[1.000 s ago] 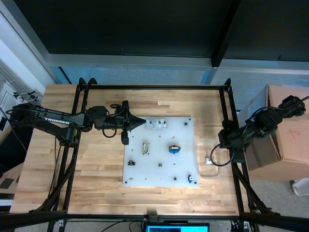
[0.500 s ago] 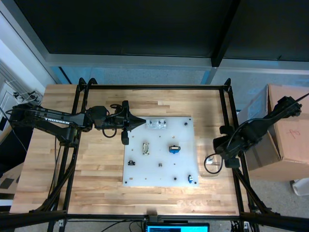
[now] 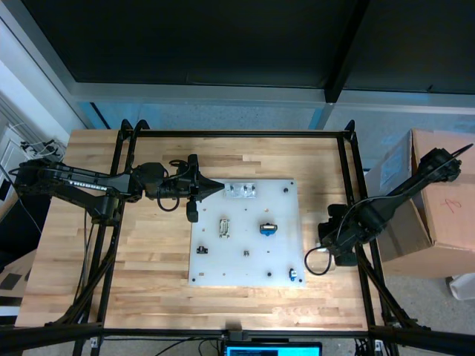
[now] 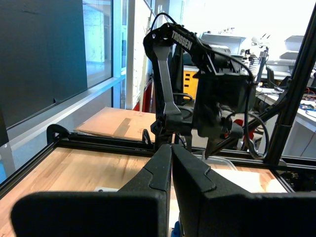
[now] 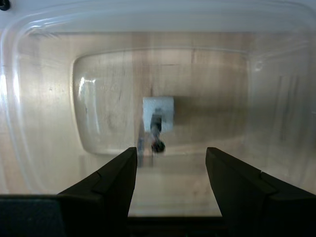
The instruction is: Pick the RJ45 connector and install on the taskboard
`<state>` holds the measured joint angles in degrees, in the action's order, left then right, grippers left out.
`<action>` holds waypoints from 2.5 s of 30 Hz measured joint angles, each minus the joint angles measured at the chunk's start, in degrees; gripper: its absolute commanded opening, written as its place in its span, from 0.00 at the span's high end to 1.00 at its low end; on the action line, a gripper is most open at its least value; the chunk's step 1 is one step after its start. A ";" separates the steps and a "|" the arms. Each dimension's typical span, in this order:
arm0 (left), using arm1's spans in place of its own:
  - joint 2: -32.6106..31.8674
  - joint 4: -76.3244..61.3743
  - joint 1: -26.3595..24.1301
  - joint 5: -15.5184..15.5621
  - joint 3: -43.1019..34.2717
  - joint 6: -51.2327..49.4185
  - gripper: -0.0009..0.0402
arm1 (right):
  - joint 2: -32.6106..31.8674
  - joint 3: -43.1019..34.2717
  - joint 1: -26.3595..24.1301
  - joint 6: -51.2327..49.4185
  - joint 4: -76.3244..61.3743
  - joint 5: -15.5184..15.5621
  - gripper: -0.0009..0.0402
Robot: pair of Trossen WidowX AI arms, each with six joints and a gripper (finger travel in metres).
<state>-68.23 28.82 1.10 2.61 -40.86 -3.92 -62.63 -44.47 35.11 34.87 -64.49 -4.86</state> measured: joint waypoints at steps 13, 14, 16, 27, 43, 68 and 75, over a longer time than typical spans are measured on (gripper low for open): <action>0.00 0.00 0.00 0.00 -0.02 0.00 0.98 | -3.58 6.60 0.85 0.90 9.55 0.37 0.51; 0.00 -0.02 0.00 0.00 0.00 0.00 0.98 | -3.80 6.82 0.87 0.94 9.84 0.37 0.52; 0.00 -0.04 0.00 0.00 0.00 0.00 0.98 | -4.09 7.17 0.92 1.38 10.12 -0.07 0.56; -0.02 -0.02 0.00 0.00 0.00 0.00 0.98 | -4.13 7.23 0.94 1.75 11.43 -1.14 0.93; -0.02 -0.02 0.00 0.00 -0.02 0.00 0.98 | -2.38 4.94 1.03 1.68 10.69 -1.07 0.98; 0.00 -0.02 0.00 0.00 -0.02 0.00 0.98 | -11.65 -22.18 2.08 2.27 -6.01 1.92 0.98; 0.00 -0.02 0.00 0.00 0.00 0.00 0.98 | -20.44 -27.23 2.16 0.87 -3.58 1.46 0.98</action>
<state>-68.23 28.80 1.10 2.61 -40.86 -3.92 -83.07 -71.70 37.28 35.75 -68.07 -3.40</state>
